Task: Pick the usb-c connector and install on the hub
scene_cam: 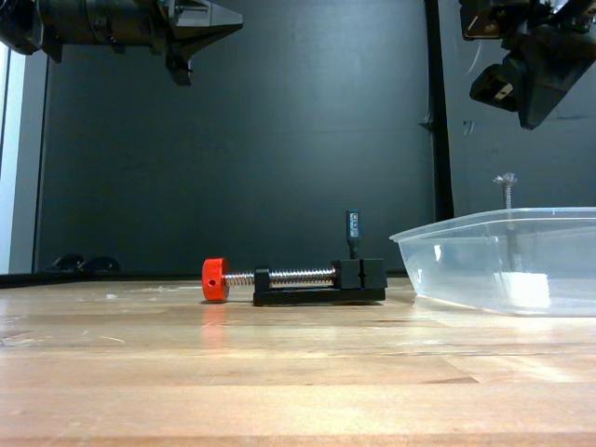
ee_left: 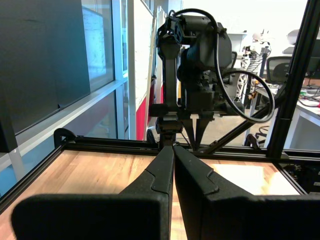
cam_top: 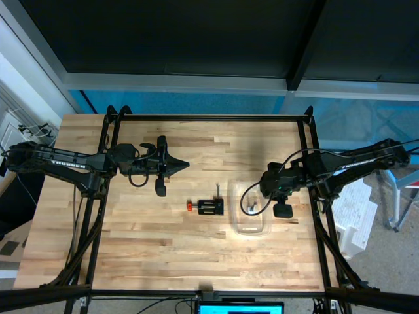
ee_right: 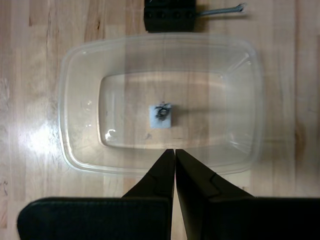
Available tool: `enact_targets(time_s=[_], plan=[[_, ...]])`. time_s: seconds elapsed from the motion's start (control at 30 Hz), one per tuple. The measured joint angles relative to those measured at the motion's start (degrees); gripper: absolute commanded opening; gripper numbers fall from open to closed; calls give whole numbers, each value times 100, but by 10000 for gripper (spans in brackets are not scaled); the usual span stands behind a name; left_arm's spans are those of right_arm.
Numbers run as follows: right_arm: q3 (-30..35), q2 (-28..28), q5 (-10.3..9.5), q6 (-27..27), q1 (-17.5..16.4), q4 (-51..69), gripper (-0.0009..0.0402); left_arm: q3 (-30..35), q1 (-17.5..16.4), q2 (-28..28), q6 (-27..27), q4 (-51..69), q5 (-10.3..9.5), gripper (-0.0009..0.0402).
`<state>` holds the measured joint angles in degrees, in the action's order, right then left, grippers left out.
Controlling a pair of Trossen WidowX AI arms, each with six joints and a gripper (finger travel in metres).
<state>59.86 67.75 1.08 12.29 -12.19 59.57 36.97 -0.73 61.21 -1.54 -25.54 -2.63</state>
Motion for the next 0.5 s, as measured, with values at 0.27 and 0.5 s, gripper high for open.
enact_targets(time_s=[0.27, 0.5], plan=[[-7, 317, 238, 262, -63, 0, 90, -2, 0, 0, -2, 0, 0, 0], [-17, 638, 249, 372, -170, -48, 151, -2, 0, -2, -2, 0, 0, 0]])
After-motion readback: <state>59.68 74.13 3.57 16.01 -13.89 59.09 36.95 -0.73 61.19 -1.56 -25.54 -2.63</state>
